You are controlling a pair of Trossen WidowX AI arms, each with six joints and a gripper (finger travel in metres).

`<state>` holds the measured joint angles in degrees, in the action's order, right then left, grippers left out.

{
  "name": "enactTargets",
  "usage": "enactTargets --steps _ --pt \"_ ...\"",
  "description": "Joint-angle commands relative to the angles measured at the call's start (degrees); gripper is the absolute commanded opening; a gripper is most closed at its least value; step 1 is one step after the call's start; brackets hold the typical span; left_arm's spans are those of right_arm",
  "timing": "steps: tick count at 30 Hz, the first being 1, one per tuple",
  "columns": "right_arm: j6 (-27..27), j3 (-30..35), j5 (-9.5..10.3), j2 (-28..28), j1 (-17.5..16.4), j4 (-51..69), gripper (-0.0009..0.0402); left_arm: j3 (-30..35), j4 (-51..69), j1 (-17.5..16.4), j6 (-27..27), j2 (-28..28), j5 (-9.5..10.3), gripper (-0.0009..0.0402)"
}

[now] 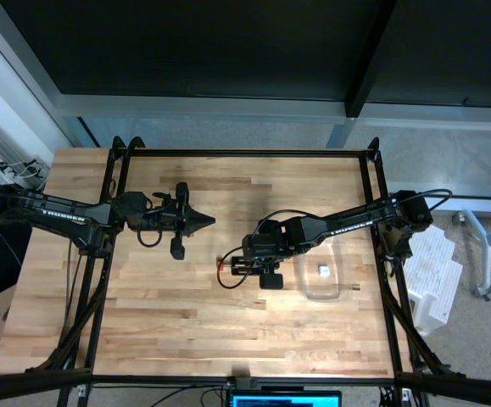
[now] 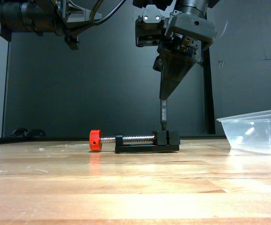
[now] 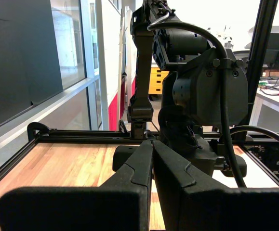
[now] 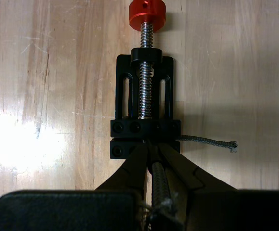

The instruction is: Remove the USB-C connector from taskboard and place in the container

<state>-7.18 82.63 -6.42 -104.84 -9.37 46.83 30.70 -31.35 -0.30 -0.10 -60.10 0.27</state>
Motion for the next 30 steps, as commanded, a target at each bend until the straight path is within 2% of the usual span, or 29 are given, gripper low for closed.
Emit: enactTargets --steps 1,30 --pt "0.0 0.02 -0.02 0.2 0.0 0.0 0.0 0.0 -0.02 -0.02 -0.02 -0.02 -0.02 0.0" --pt "0.11 0.02 0.07 3.61 -0.07 1.81 0.0 0.0 0.02 0.0 -0.02 0.0 -0.02 0.0"
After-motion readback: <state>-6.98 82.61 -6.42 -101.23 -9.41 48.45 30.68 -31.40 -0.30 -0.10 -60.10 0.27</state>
